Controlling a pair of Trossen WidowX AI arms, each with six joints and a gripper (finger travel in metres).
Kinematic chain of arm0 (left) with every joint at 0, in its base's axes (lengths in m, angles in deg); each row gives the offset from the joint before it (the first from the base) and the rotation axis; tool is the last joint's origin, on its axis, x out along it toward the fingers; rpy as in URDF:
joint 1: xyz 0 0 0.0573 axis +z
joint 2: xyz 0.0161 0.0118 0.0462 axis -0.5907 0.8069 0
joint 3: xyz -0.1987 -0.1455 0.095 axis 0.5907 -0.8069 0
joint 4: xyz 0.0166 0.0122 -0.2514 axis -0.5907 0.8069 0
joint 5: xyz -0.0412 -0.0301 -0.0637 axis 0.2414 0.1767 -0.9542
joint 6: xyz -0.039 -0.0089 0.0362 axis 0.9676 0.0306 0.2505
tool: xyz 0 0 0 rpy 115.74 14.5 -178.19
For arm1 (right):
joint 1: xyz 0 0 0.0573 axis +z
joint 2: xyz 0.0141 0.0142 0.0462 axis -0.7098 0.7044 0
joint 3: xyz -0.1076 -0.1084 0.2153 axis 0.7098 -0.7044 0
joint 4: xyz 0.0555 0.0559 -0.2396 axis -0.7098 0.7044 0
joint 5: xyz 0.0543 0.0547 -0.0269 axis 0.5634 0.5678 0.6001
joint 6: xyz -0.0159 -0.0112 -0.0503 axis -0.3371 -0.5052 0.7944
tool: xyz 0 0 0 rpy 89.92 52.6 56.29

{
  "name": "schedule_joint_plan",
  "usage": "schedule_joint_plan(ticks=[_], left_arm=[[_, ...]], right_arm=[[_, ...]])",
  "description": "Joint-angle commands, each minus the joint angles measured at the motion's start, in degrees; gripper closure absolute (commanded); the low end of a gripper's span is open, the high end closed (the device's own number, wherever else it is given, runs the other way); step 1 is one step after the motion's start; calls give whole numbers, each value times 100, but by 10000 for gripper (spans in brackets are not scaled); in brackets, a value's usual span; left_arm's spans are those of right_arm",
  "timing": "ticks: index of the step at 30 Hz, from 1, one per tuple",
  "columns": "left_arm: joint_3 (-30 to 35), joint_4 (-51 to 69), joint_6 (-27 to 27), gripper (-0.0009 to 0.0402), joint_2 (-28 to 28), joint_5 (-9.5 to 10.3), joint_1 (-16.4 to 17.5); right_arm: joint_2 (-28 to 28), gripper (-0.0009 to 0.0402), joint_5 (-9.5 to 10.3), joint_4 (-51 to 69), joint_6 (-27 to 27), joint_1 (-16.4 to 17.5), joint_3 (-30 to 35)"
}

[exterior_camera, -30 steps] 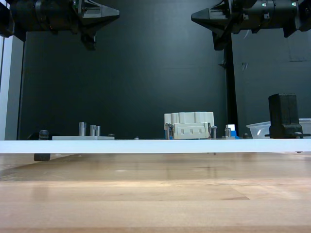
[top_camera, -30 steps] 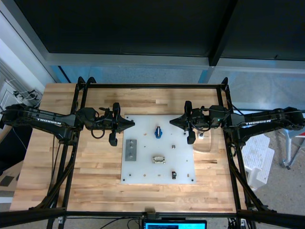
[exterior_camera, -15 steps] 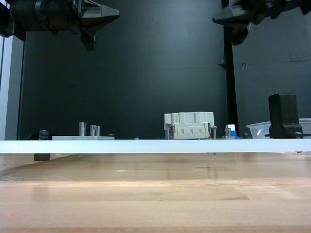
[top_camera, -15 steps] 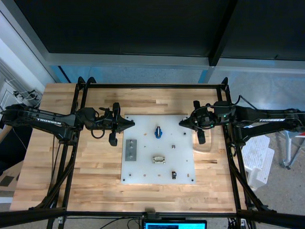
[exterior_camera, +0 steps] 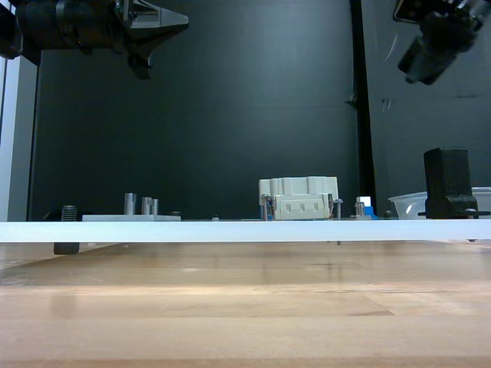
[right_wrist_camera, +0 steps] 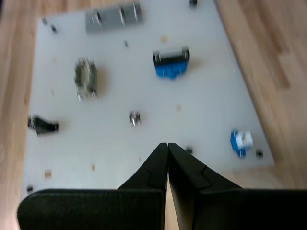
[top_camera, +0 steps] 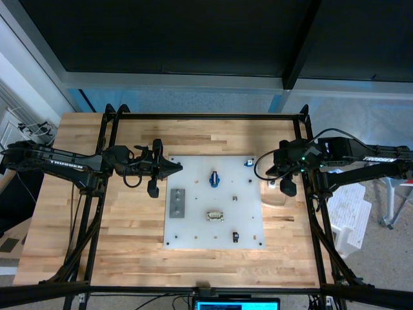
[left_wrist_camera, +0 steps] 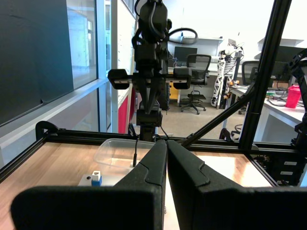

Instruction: Pick the USB connector and install on taskboard

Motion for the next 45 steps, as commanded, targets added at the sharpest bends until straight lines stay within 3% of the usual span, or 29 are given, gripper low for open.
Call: schedule_joint_plan(ticks=[1,4,8,17,21,30,37,45], left_arm=[[0,-2,0,393,2,-2,0],[0,-2,0,393,2,-2,0],[2,-2,0,393,2,-2,0],[2,-2,0,393,2,-2,0],[0,-2,0,393,2,-2,2],[0,-2,0,393,2,-2,2],[0,-2,0,393,2,-2,0],[2,-2,0,393,2,-2,0]], right_arm=[[7,393,2,487,-22,2,-15],[7,393,-52,911,-68,2,-20],[13,393,-295,1438,-125,2,-50],[251,393,-308,1552,-120,2,-452],[415,386,-455,1467,0,0,-623],[870,327,-590,1095,61,-31,-911],[1182,281,-586,894,149,-245,-1038],[1521,257,-586,767,195,-361,-1038]])
